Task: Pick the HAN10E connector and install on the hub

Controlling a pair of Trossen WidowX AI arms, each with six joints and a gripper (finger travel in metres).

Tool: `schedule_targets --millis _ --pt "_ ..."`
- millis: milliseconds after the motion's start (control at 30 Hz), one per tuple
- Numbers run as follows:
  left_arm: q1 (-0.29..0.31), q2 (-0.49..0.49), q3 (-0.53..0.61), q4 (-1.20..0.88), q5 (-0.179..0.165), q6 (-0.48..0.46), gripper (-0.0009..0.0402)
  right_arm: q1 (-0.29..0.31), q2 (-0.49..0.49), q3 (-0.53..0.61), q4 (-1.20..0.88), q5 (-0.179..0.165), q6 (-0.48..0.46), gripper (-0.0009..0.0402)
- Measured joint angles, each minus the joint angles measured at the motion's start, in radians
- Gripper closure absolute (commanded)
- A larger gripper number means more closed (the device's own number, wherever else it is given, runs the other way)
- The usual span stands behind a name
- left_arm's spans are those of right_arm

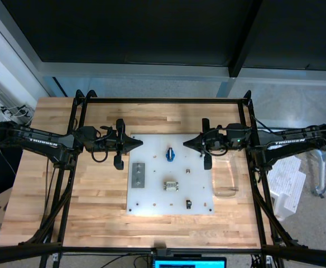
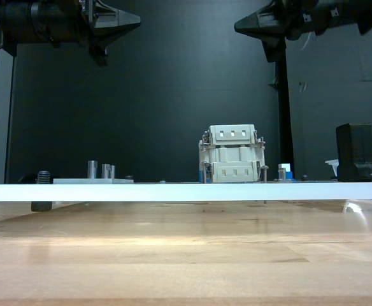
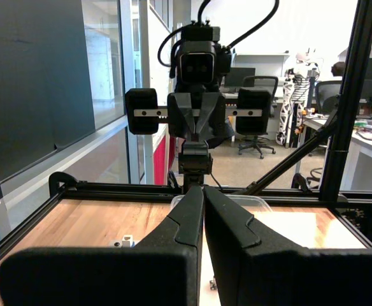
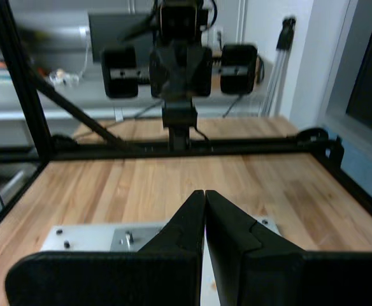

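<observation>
Beige plastic, the blocky HAN10E connector (image 2: pixel 232 135) sits stacked on the flanged hub (image 2: pixel 232 169), mid-way across the smooth white board (image 1: pixel 152 201); left gripper (image 1: pixel 139 144) and right gripper (image 1: pixel 186 143), black wedges, both clenched empty, hover high above its sides

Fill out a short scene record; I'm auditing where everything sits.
left gripper: shut, empty, raised over the board's far left corner
right gripper: shut, empty, raised over the board's far side
HAN10E connector: appears stacked on the hub, mid-board
grey metal block: left of the hub, apart
blue part: beyond the hub
board: white, on the wooden table
</observation>
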Motion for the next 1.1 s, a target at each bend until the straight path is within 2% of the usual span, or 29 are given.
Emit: schedule_targets --millis 333,733,867,1100 --pt "0.0 0.0 0.0 0.0 0.0 0.0 0.0393 -0.05 -0.034 -0.041 0.09 -0.032 0.003 0.0393" --pt "0.0 0.0 0.0 0.0 0.0 0.0 0.0393 -0.05 -0.038 -0.039 0.113 -0.041 0.042 0.0393" --pt "0.0 0.0 0.0 0.0 0.0 0.0 0.0393 -0.05 -0.038 -0.04 0.115 -0.066 0.047 0.0393" --pt "0.0 0.0 0.0 0.0 0.0 0.0 0.0393 -0.048 -0.037 -0.048 0.125 -0.059 0.049 0.0393"
